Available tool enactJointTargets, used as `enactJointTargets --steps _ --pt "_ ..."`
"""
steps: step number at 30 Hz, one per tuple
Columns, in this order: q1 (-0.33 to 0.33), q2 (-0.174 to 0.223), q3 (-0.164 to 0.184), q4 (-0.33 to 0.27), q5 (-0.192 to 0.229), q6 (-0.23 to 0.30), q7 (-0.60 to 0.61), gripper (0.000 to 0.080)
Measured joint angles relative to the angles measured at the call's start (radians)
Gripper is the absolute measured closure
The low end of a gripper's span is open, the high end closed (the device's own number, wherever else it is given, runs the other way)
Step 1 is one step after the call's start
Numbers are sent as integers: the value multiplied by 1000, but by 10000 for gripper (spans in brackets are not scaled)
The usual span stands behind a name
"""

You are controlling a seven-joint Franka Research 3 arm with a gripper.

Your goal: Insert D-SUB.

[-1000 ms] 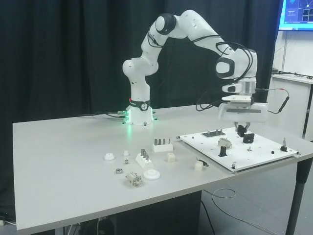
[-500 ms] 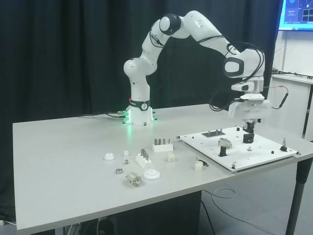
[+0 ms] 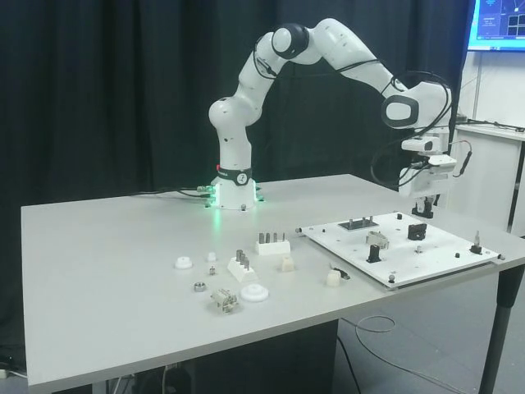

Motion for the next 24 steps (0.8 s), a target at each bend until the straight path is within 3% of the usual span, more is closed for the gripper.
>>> enactJointTargets --steps 14,24 --pt "38 0 20 -7 36 -16 -329 649" --pt "44 1 19 -15 28 -27 -531 649"
